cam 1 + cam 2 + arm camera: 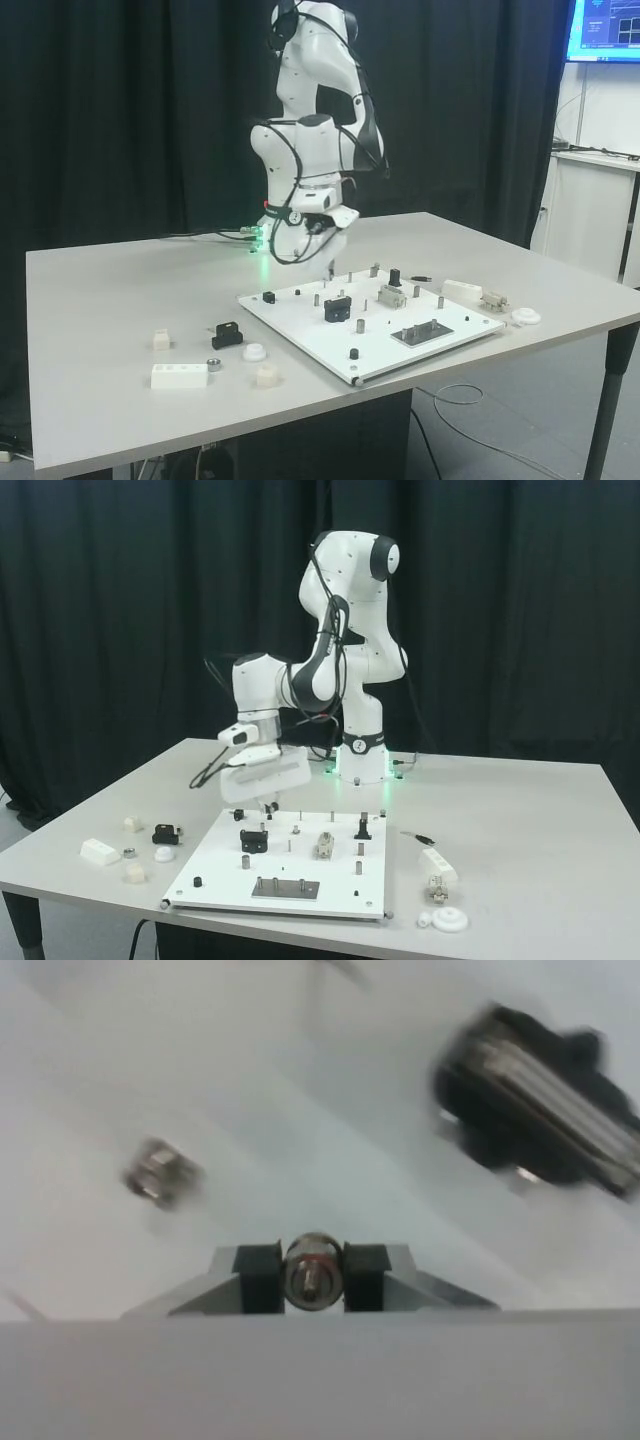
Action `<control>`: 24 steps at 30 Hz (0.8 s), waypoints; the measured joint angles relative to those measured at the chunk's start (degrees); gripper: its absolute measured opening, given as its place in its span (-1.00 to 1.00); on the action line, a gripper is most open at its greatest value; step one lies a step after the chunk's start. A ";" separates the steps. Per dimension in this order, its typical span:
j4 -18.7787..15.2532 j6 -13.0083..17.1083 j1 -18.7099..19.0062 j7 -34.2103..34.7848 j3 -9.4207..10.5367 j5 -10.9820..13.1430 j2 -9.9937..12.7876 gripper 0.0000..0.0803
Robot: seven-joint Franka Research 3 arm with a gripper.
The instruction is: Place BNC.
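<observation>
A small metal BNC connector (313, 1272), round with a pin at its centre, sits clamped between the black fingers of the tool (313, 1278), above the white board (375, 330) on the grey bench (110, 290). The room views barely show it.

One white arm (330, 630), one white board (290, 865), one grey table (540, 820)

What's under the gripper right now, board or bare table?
The gripper, shut on the BNC connector, hangs over the white board. Below lie a small metal part and a black fixture. Directly beneath is hidden.
</observation>
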 joint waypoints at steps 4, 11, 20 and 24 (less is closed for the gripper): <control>0.89 0.00 -0.01 0.48 -2.25 -1.67 0.00 -0.69; 2.61 0.00 -0.06 0.49 -6.75 -2.93 0.00 -0.69; 5.71 -0.04 -0.30 0.04 -11.71 -3.25 0.37 -0.69; 7.23 -0.04 -1.11 0.08 -12.93 -3.06 1.09 -0.69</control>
